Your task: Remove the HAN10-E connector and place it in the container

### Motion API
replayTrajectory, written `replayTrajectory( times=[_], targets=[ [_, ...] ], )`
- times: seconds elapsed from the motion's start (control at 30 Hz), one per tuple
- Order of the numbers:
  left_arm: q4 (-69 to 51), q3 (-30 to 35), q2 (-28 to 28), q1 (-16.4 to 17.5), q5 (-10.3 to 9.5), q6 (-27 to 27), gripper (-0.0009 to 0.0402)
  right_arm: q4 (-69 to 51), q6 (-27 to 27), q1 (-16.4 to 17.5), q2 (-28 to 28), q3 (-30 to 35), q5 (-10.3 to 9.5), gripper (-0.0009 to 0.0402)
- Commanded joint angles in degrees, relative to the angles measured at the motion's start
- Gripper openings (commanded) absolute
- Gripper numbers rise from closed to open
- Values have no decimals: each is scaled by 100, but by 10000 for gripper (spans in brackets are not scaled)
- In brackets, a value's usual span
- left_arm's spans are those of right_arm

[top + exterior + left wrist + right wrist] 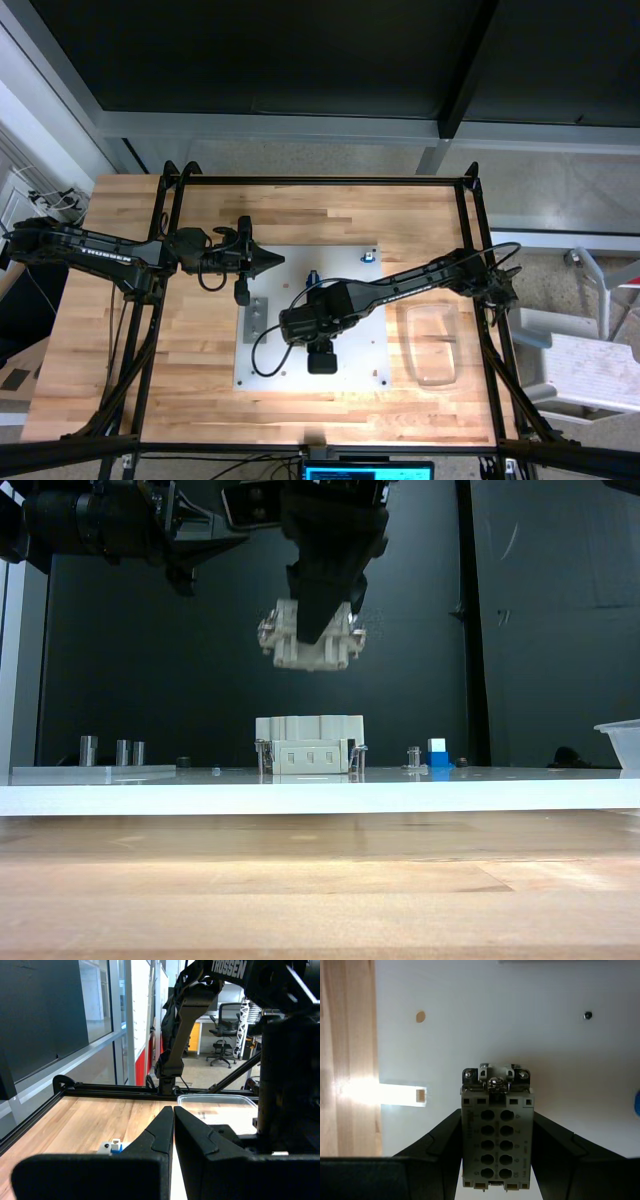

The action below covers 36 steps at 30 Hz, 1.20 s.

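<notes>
The HAN10-E connector (312, 645) is a small grey-beige block with metal ends, hanging in the air well above the white board (320, 795). My right gripper (325, 610) is shut on it from above. In the right wrist view the connector (496, 1130) sits between the two black fingers (445, 1137), its rows of pin holes facing the camera. The container (432, 343), a clear plastic tray, lies on the wood right of the board and holds nothing. My left gripper (270, 260) hovers over the board's far left corner, fingers pressed together (173, 1115), holding nothing.
A beige socket housing (308, 745) stays mounted on the board directly under the lifted connector. A small blue part (368, 257) sits near the board's far edge. A grey metal plate (257, 320) with pegs lies on the board's left side. Black frame rails border the table.
</notes>
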Motion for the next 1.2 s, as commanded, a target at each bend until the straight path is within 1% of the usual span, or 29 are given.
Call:
replayTrajectory(
  times=[0.03,0.1,0.2,0.23,0.57,0.73,1.03,1.1,1.2],
  targets=[
    [0,2,0,0,0,2,0,-15,-7,24,-186,-46,59,4],
    [0,2,0,2,2,2,0,-17,-4,44,-323,-146,192,4],
    [-2,2,0,2,2,2,0,-15,4,74,-614,-437,448,4],
    [-2,2,0,0,2,2,0,0,0,98,-708,-562,472,4],
    [-2,2,0,0,0,2,0,50,33,372,-1753,-1792,472,4],
    [-2,2,0,2,0,2,0,219,216,588,-2358,-2575,479,4],
    [-2,2,0,0,2,2,0,446,828,1062,-3257,-3849,522,4],
    [-2,2,0,0,0,2,0,479,966,1180,-3425,-4089,595,4],
    [0,2,0,2,0,2,0,490,1145,1331,-3648,-4387,603,4]
  ],
)
